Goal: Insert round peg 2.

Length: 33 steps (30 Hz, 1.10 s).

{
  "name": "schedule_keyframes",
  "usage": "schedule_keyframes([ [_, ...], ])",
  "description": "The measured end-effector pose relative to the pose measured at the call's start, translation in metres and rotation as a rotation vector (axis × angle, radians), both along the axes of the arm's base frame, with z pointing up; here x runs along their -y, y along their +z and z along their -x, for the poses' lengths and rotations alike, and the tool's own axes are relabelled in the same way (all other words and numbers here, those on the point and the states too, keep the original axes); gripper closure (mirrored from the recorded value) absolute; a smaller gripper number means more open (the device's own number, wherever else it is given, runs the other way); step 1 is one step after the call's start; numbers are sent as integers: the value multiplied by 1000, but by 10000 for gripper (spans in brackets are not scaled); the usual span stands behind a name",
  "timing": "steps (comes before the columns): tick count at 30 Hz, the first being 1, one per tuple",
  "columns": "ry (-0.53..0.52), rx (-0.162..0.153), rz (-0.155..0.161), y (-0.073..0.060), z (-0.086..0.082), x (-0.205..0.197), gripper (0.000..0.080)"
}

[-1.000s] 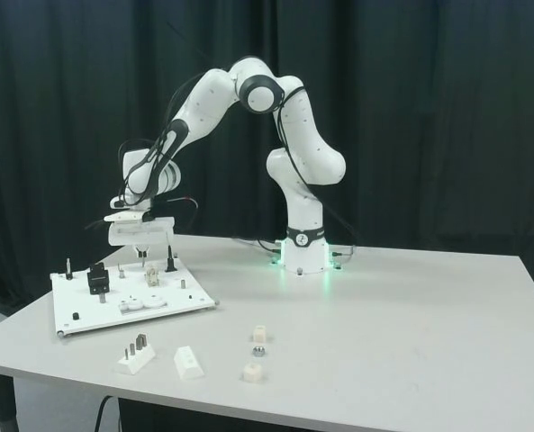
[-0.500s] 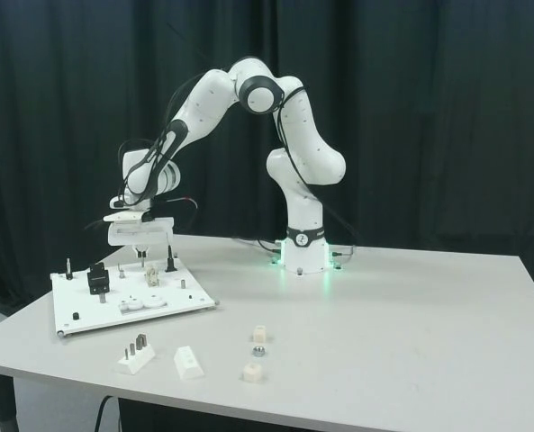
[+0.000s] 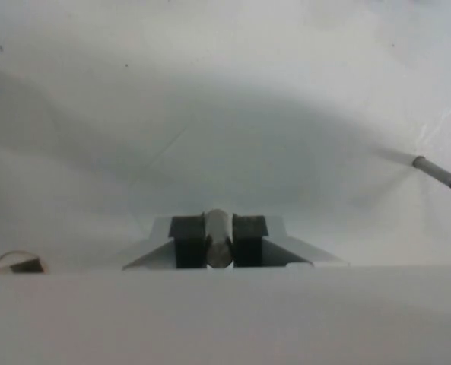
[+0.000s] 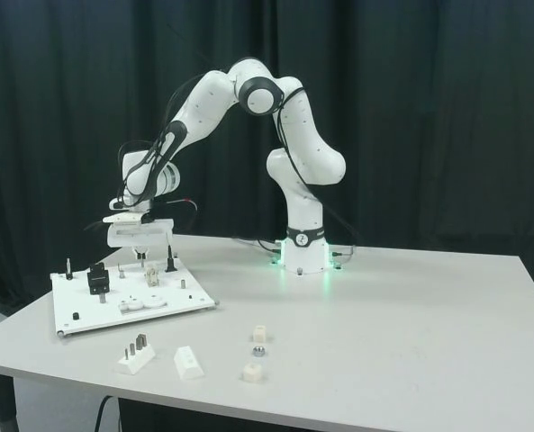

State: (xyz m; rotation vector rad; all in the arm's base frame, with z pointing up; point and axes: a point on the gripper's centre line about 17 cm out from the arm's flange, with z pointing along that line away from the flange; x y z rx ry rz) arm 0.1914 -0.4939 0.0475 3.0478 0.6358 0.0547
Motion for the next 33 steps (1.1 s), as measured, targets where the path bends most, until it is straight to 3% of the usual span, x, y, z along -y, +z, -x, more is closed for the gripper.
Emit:
schedule_keyframes([
  [33, -1, -8, 1, 1, 9, 2, 731],
])
